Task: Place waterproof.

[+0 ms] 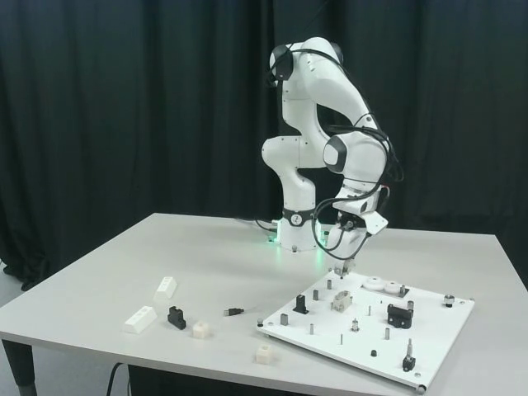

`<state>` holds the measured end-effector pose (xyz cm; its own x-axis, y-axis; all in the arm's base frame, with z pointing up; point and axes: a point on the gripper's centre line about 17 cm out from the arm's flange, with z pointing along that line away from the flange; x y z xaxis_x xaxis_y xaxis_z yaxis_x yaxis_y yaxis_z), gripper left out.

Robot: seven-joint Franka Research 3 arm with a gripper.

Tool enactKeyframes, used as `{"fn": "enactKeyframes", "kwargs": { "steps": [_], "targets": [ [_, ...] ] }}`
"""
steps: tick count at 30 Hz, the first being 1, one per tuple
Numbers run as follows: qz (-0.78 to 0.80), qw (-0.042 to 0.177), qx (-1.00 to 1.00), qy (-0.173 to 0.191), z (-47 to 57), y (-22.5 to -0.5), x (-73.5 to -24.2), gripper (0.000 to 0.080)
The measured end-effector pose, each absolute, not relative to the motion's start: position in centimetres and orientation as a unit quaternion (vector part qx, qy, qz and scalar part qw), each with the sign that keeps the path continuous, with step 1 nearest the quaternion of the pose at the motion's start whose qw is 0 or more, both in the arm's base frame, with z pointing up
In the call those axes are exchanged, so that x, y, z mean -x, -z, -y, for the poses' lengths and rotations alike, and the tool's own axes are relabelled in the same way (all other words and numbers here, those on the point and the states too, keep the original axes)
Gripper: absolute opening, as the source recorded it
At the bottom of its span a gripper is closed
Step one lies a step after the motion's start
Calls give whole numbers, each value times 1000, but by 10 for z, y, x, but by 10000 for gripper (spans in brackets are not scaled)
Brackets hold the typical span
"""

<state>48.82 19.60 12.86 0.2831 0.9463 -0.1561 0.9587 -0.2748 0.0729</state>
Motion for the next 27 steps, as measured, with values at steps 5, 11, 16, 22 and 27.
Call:
{"fn": "enactKeyframes", "kwargs": {
  "steps": [5,11,16,22,27],
  "targets": [
    [-597,78,-798,39,-196,-131,-489,620],
    [-596,78,-798,39,-196,-132,-489,620],
    [-596,78,-798,38,-196,-132,-490,620],
    [-595,78,-799,37,-196,-134,-491,620],
    [-595,78,-799,36,-196,-135,-492,620]
  ]
}}
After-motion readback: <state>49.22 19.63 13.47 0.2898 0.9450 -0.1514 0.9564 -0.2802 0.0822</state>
